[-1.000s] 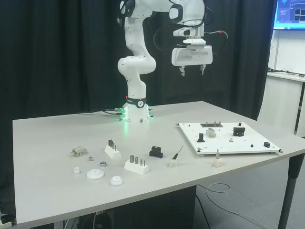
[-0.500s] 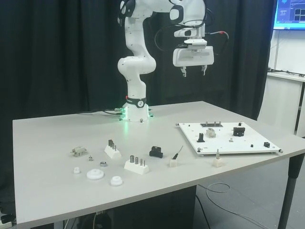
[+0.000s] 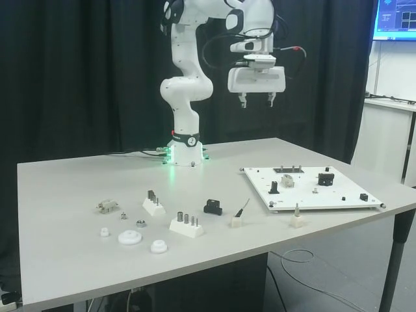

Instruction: Pick BNC.

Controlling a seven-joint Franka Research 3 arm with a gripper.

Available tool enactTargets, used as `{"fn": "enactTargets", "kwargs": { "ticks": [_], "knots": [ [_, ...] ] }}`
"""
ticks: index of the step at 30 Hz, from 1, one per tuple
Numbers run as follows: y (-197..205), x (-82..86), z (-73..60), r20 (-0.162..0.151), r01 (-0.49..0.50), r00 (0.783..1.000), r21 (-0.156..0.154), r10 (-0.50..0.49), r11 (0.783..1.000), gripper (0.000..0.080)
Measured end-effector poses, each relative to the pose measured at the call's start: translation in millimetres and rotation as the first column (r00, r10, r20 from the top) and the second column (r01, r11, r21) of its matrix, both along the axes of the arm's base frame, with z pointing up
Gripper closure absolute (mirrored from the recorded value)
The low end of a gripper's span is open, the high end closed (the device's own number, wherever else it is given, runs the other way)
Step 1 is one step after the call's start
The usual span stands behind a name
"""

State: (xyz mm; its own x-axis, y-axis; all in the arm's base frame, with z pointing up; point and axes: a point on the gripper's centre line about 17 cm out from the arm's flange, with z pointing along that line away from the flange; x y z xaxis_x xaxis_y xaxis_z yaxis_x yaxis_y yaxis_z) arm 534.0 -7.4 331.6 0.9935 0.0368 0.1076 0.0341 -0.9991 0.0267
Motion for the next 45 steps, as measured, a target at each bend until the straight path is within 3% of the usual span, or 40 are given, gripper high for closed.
{"fn": "enactTargets", "kwargs": {
  "ticks": [13,29,38,45],
  "knots": [
    [-87.9,1.3,-11.0,-0.003,-0.025,1.0,-0.041,0.025,0.999,0.0003],
    [-215.5,-26.4,-25.3,-0.02,-0.071,0.997,-0.07,0.069,0.995,0.0003],
    [-280.1,-41.7,-42.9,-0.018,-0.096,0.995,-0.092,0.094,0.991,0.0003],
    [-322.9,-48.5,-63.9,-0.002,-0.111,0.994,-0.099,0.111,0.989,0.0003]
  ]
}}
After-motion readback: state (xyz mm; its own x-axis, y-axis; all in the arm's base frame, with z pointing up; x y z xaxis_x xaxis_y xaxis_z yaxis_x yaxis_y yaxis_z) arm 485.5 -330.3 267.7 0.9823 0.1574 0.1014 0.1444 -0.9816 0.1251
